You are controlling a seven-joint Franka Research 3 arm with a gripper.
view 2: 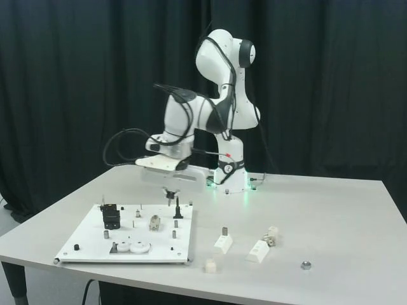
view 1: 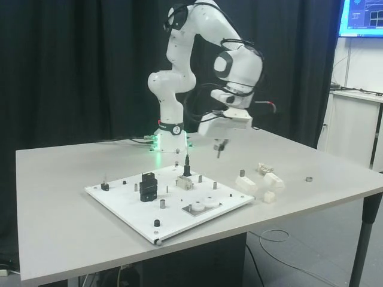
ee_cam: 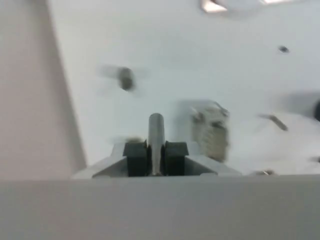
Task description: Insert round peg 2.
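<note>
My gripper (ee_cam: 156,159) is shut on a grey round peg (ee_cam: 156,134), which sticks out from between the black pads (ee_cam: 136,156). In the first room view the gripper (view 1: 219,145) hangs above the far edge of the white board (view 1: 119,200), with the peg (view 1: 218,153) pointing down and well clear of the surface. The second room view shows the gripper (view 2: 170,192) and peg (view 2: 170,201) above the board (view 2: 82,236), close to a black upright post (view 2: 178,211). A dark hole (ee_cam: 126,78) in the board (ee_cam: 200,60) lies ahead of the peg tip.
The board carries a black block (view 1: 148,183), small pegs and white round discs (view 1: 207,203). A grey fitting (ee_cam: 212,131) sits beside the peg's line. White blocks (view 1: 245,182) (view 1: 273,179) and a small nut (view 1: 309,178) lie on the grey table (view 1: 54,179) beside the board.
</note>
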